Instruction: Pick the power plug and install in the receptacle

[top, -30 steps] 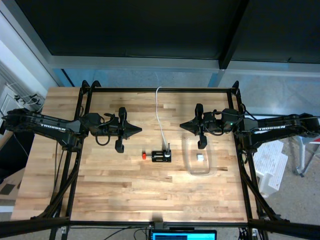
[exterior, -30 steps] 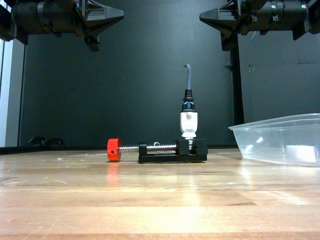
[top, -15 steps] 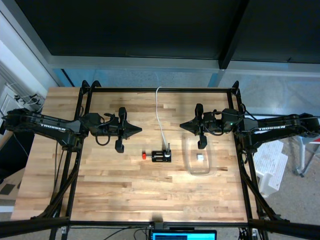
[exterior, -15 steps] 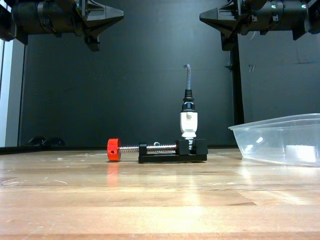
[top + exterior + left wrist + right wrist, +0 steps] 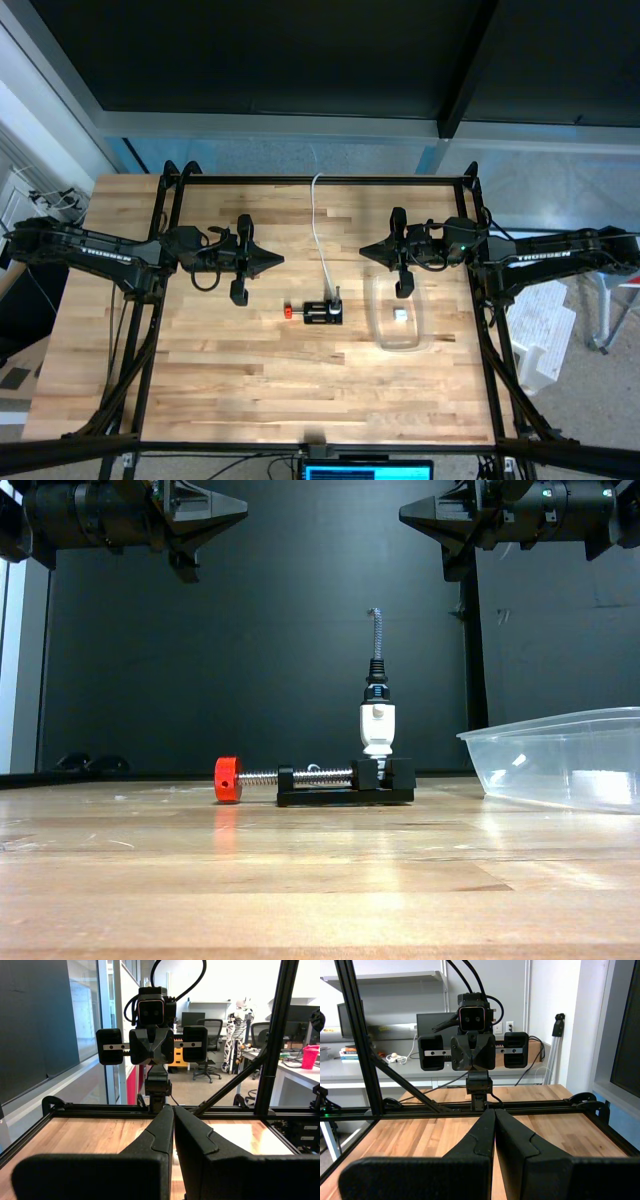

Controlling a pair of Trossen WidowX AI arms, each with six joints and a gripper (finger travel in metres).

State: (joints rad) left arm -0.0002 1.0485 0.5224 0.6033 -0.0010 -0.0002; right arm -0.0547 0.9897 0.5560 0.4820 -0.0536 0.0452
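The receptacle (image 5: pixel 336 298) (image 5: pixel 377 726) stands upright in a little black vise (image 5: pixel 323 313) (image 5: pixel 345 783) with a red knob (image 5: pixel 287 312) (image 5: pixel 228 779) at mid-table. Its white cable (image 5: pixel 319 225) runs to the far edge. I cannot make out the power plug in any view. My left gripper (image 5: pixel 280 261) (image 5: pixel 243 513) (image 5: pixel 173 1108) hovers high, left of the vise, shut and holding nothing. My right gripper (image 5: pixel 362 250) (image 5: pixel 402 516) (image 5: pixel 495 1110) hovers high, right of the vise, also shut and holding nothing. The two point at each other.
A clear rounded plastic tray (image 5: pixel 380 335) (image 5: pixel 560 760) lies right of the vise, under the right arm, with a small white cube (image 5: pixel 400 314) in it. A black frame (image 5: pixel 320 181) borders the wooden table.
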